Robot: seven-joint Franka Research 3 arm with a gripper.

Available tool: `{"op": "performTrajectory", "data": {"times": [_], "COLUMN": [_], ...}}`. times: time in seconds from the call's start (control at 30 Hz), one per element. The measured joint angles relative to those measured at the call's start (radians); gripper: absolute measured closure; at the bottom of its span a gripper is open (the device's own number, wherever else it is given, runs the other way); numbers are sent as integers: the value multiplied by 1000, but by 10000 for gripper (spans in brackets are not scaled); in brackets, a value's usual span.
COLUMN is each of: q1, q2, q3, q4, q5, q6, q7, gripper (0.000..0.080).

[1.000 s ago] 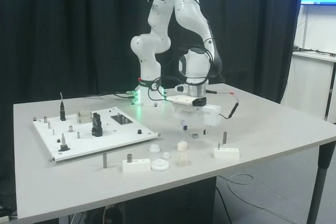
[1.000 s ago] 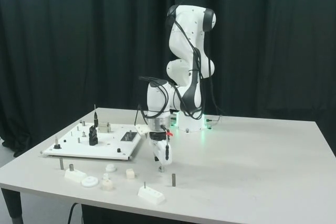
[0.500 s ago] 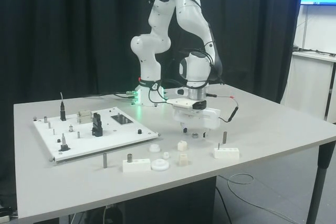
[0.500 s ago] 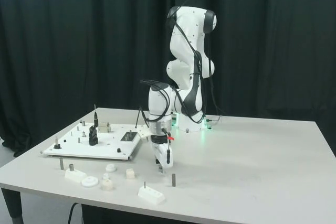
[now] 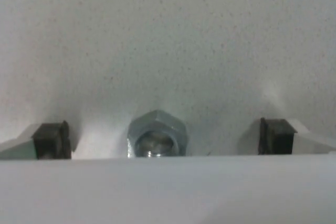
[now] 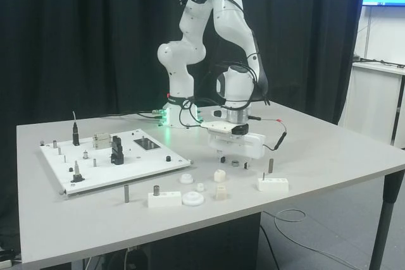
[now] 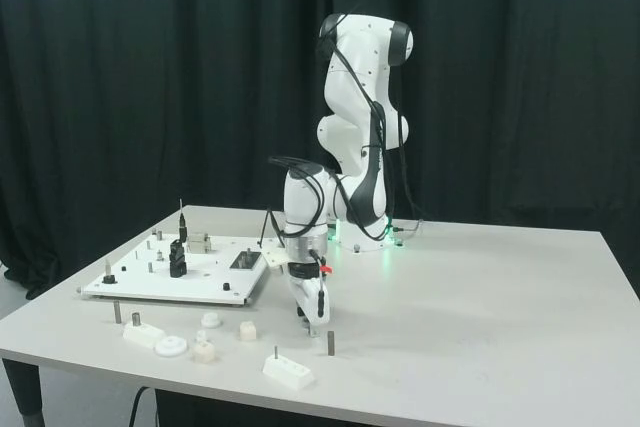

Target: Pick bolt 4.

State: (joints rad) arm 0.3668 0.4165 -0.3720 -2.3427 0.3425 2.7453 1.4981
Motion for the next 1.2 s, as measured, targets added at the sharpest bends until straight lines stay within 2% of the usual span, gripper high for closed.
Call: {"op": "performTrajectory", "data": {"times": [0.5, 0.53, 0.73, 0.77, 0.8, 0.83, 0.97, 1.0, 1.2], "q1": [-2, -2, -3, -3, -3, -3, -3, -3, -3], "q2": [-1, -1, -3, -3, -3, -3, -4, -4, -5], "q3": [8, 9, 13, 13, 13, 13, 14, 14, 14], "q4": [0, 0, 0, 0, 0, 0, 0, 0, -1], "q5": [0, 0, 0, 0, 0, 0, 0, 0, 0], "q6": [4, 3, -1, -2, -3, -3, -4, -4, -5], "q7": [-9, -9, -9, -9, -9, -9, -9, -9, -9], "gripper": [3, 128, 128, 312, 312, 460, 460, 576, 575]}}
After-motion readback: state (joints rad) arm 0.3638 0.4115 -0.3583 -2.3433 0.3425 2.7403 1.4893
